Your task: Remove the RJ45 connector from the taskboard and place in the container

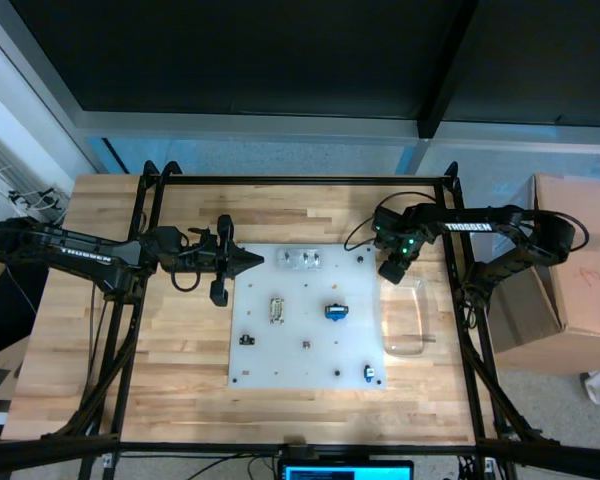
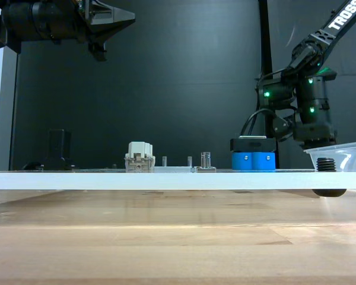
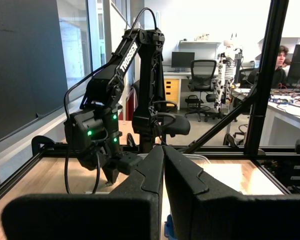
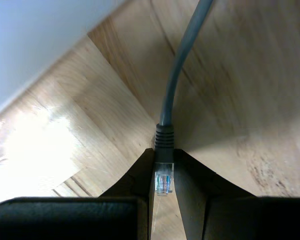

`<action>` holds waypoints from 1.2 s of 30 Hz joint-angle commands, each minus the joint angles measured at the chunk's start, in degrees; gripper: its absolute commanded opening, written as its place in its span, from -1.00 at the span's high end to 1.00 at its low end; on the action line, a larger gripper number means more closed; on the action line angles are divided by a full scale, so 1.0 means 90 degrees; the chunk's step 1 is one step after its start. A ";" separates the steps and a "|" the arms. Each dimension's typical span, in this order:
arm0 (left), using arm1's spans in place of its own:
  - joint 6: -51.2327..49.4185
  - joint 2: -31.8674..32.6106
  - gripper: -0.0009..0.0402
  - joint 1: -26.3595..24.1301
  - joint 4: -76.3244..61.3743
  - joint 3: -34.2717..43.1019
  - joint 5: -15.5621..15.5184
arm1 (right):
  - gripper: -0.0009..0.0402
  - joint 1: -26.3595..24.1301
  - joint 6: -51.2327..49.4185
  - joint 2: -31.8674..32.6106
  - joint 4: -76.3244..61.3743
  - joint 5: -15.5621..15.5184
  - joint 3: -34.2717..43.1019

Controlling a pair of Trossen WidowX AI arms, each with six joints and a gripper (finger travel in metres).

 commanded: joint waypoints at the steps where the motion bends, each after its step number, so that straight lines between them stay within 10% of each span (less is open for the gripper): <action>1: 0.0000 0.0000 0.96 0.0000 0.0000 0.0002 0.0000 | 0.95 0.0002 0.0024 -0.0175 -0.0180 0.0019 0.0092; 16: 0.0000 0.0002 0.96 0.0000 0.0000 0.0002 0.0000 | 0.96 0.0330 0.0221 -0.1491 -0.1690 0.0012 0.0828; 36: 0.0000 0.0002 0.96 0.0000 0.0000 0.0002 0.0000 | 0.95 0.3704 0.1843 -0.1962 -0.2178 -0.0129 0.0993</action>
